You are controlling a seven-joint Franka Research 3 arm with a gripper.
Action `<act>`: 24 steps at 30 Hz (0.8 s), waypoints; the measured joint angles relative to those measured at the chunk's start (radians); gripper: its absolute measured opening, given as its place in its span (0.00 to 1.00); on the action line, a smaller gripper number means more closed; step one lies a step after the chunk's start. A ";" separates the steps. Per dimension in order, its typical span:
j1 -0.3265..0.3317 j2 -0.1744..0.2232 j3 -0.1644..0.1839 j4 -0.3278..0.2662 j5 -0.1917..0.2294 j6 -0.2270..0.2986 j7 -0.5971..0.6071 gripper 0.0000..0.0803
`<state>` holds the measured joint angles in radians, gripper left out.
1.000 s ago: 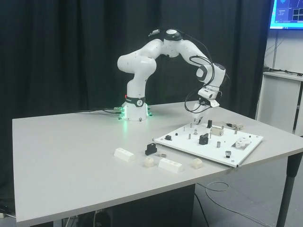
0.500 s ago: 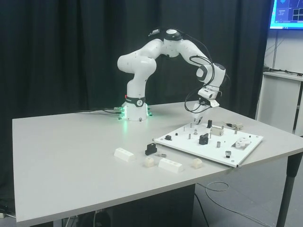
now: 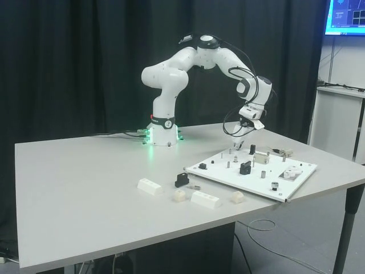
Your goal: Remove square peg 4.
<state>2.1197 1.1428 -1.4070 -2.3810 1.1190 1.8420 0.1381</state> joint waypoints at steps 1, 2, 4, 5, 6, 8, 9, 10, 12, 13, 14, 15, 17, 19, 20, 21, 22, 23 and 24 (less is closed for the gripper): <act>0.000 0.000 0.000 0.000 0.000 0.000 0.000 0.19; 0.000 0.000 0.000 0.000 0.000 0.000 0.000 0.19; 0.000 0.000 0.000 0.000 0.000 0.000 0.000 0.19; -0.001 0.000 0.000 0.000 0.000 0.000 0.000 0.19; -0.001 0.000 0.000 0.000 0.000 0.000 0.000 0.19; -0.001 0.000 0.000 0.000 0.000 0.000 0.002 0.19; -0.001 0.000 0.000 0.000 0.000 0.000 0.003 0.19; -0.001 0.000 0.000 0.000 0.000 0.000 0.005 0.19; -0.001 -0.001 0.000 0.000 0.000 0.000 0.008 0.19; -0.002 -0.001 0.000 0.000 0.000 -0.001 0.009 0.19; -0.002 -0.001 0.000 0.000 0.000 -0.001 0.012 0.19; -0.002 -0.001 0.000 0.000 0.000 -0.001 0.015 0.19; -0.002 -0.002 0.000 0.000 0.000 -0.001 0.023 0.19; -0.003 -0.002 0.000 0.000 0.000 -0.002 0.030 0.19; -0.003 -0.002 -0.001 0.000 0.000 -0.002 0.035 0.19; -0.003 -0.002 -0.001 0.000 0.000 -0.003 0.038 0.19; -0.004 -0.003 -0.001 0.000 0.000 -0.003 0.043 0.19; -0.004 -0.003 -0.001 0.000 0.000 -0.004 0.048 0.19; -0.004 -0.003 -0.001 0.000 0.000 -0.005 0.053 0.19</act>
